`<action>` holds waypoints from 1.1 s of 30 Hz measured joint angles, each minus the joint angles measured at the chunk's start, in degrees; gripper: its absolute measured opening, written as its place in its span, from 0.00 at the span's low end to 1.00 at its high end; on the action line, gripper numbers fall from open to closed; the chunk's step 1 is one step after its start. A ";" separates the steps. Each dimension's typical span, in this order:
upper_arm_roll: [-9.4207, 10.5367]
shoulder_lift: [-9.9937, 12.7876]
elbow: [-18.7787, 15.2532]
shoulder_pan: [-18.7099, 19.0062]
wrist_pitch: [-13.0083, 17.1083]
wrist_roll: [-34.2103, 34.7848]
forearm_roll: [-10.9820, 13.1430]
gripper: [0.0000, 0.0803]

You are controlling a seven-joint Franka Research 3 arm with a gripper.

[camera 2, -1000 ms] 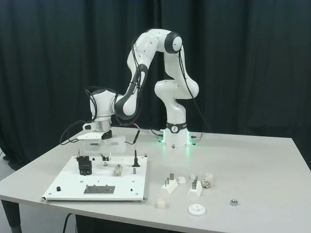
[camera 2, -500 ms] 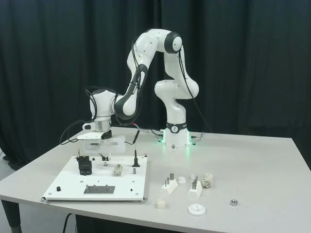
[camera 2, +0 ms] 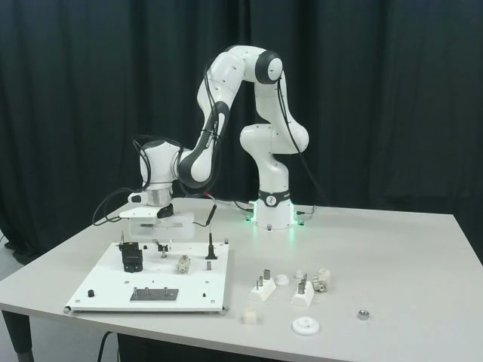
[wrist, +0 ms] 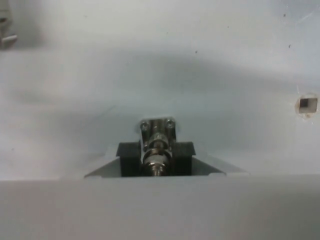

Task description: Insert BNC.

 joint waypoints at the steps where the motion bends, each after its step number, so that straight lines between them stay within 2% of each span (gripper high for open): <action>1: 0.01 0.06 0.01 0.01 0.05 0.00 0.02 0.16; 33: 0.44 0.54 0.10 0.10 1.26 -0.17 0.06 0.16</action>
